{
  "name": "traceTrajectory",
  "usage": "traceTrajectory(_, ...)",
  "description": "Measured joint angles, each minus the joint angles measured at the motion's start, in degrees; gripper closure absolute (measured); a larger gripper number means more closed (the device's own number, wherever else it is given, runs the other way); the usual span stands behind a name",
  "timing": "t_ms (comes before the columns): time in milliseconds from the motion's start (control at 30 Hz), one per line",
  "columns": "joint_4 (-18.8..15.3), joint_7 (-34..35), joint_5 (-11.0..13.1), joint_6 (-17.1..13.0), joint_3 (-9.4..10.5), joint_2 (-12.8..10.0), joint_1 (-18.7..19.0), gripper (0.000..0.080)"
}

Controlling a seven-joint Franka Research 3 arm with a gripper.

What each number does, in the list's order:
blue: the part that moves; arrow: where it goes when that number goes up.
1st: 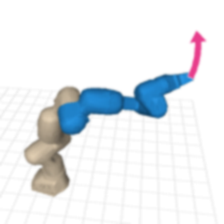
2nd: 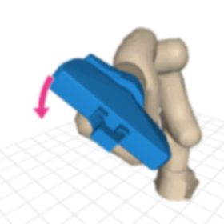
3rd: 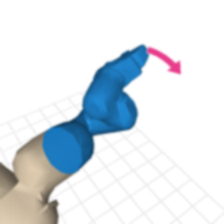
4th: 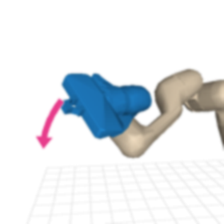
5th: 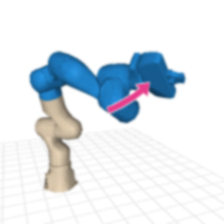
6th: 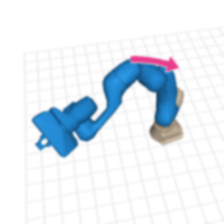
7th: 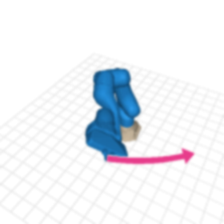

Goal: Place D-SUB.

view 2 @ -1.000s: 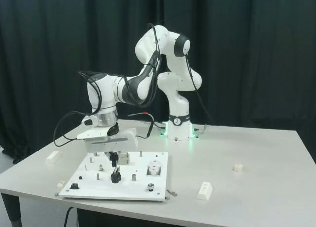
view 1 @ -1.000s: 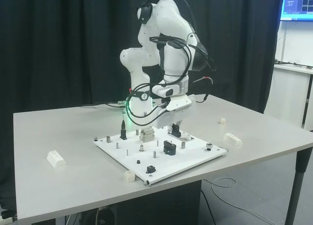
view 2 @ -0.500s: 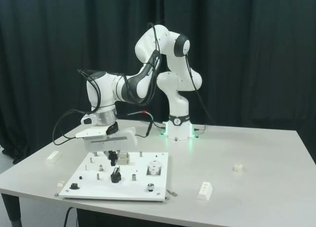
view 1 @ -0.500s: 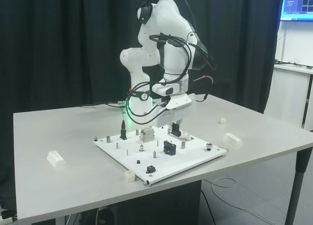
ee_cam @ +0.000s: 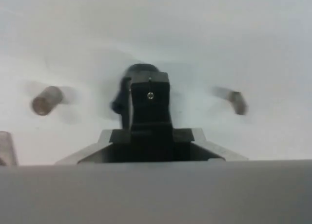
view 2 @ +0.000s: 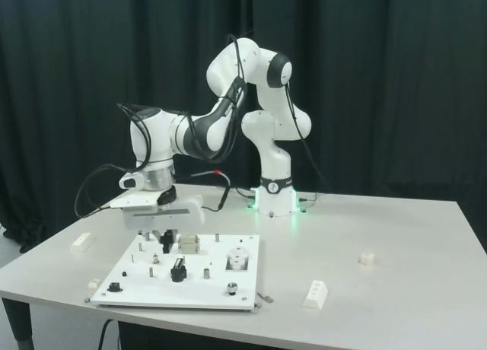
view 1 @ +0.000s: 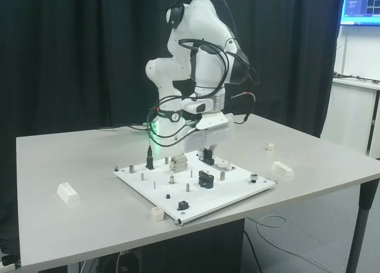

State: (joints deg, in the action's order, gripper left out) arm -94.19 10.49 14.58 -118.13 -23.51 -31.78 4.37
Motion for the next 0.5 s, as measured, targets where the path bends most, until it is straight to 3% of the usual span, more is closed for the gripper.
traceTrajectory(333,0.01,0.07,-2.02,-2.54,-4.74,-0.35,-0.52,0.0649)
traceTrajectory(500,0.01,-1.62,-3.29,-4.76,-5.82,-0.74,-2.45,0.0649)
